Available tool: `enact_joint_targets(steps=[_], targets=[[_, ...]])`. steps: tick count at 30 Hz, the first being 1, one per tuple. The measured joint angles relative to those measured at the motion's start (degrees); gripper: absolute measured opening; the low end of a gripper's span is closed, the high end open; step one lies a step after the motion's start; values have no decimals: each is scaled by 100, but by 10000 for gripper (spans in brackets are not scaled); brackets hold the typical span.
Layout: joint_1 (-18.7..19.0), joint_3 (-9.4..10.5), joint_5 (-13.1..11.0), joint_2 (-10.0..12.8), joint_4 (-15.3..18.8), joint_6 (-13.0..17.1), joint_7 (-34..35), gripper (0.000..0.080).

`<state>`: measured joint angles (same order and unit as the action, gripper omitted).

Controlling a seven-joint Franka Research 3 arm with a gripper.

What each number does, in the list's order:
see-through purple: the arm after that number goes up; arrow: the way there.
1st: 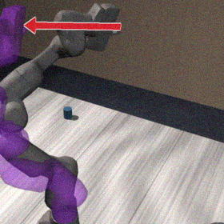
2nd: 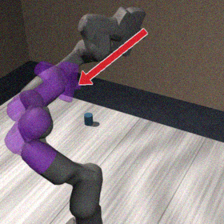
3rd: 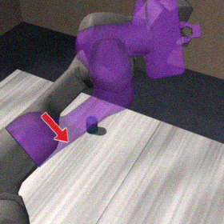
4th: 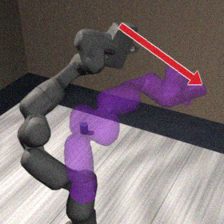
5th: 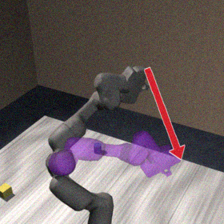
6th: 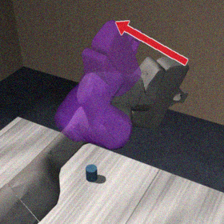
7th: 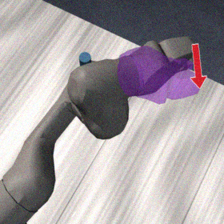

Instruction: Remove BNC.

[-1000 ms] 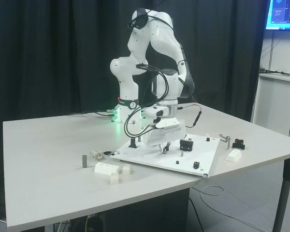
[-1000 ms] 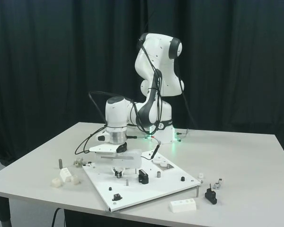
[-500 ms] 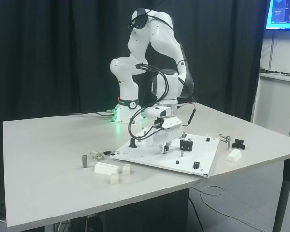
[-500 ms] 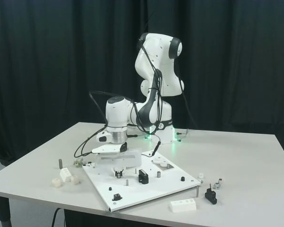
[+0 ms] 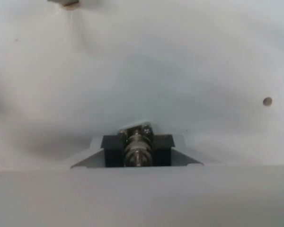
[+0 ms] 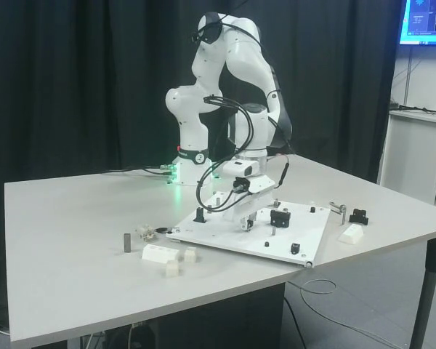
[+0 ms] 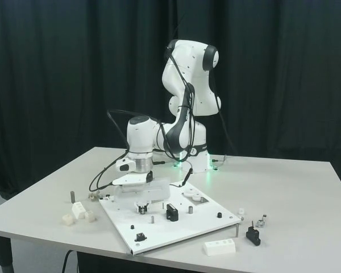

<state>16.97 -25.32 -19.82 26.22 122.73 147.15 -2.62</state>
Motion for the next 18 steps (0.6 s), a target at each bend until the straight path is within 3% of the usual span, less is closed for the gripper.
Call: enact_joint_targets(steps=[18], targets=[[-1, 0, 0, -3, 1, -2, -863, 121]])
